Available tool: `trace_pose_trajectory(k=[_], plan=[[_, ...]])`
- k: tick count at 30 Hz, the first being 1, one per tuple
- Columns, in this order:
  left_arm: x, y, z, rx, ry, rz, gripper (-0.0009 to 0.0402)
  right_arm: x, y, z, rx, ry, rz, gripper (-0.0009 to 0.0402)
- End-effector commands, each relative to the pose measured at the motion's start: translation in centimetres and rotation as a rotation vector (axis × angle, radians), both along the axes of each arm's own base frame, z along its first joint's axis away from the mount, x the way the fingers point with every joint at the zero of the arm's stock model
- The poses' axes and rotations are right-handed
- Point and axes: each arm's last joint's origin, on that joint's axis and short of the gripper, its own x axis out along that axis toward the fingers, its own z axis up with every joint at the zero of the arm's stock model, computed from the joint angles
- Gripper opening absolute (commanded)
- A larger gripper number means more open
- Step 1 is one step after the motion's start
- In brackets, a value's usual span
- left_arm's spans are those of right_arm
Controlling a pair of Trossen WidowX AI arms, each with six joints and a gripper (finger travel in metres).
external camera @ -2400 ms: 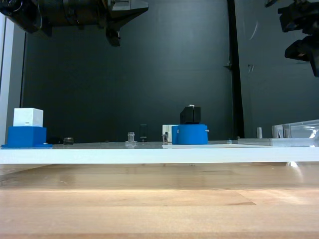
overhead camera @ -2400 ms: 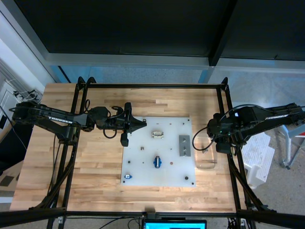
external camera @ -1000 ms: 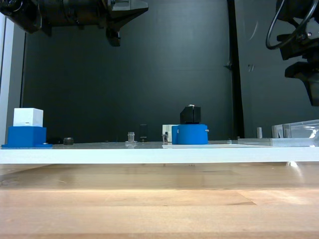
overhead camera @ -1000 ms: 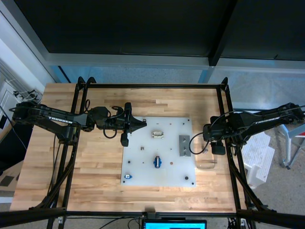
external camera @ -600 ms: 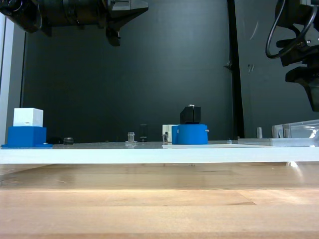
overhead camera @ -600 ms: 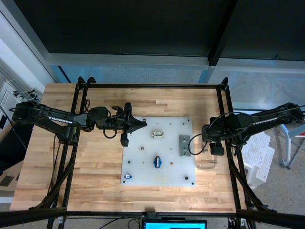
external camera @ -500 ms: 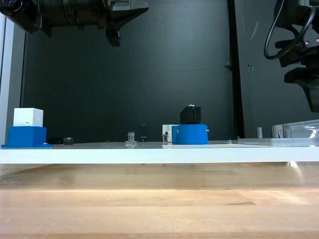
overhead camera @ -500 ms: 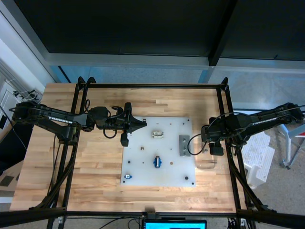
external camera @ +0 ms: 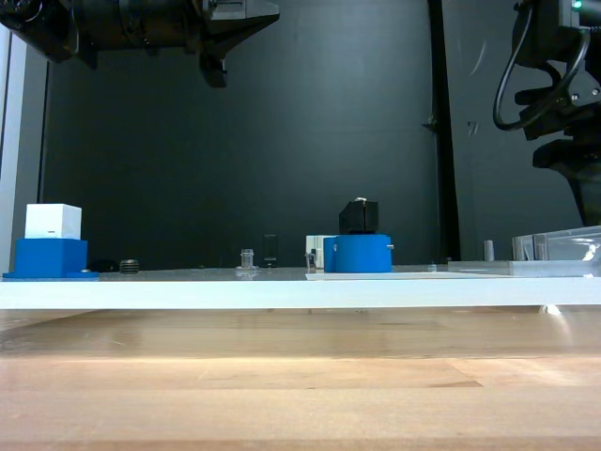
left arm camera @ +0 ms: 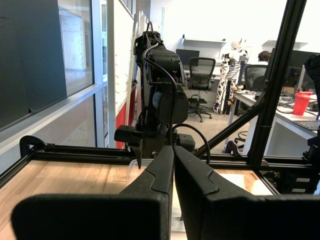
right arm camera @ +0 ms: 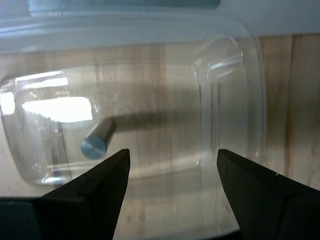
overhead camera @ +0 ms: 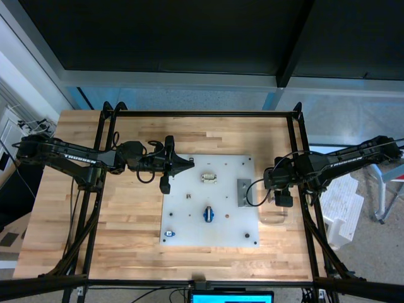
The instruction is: Pick the 16mm cylinder and install on the taskboard
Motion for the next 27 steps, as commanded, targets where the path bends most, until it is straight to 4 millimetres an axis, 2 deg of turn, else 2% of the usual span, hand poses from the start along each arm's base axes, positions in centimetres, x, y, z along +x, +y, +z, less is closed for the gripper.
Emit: trace_pose_trajectory(k=[1, 16, 27], plan=[[0.0, 0.0, 0.0, 0.0, 0.0, 0.0, 0.0, 0.1, 0.0, -0.4, 0.003, -0.003, -0.024, 0.0243], [0.0, 0.0, 0.0, 0.0, 0.0, 0.0, 0.0, 0.0, 0.0, -2.1, 0.02, -0.018, -0.098, 0.0243], [0.0, 0.0, 0.0, 0.0, 0.0, 0.0, 0.0, 0.8, 0.2, -3.3, 0.011, 0.012, -0.097, 0.0242]])
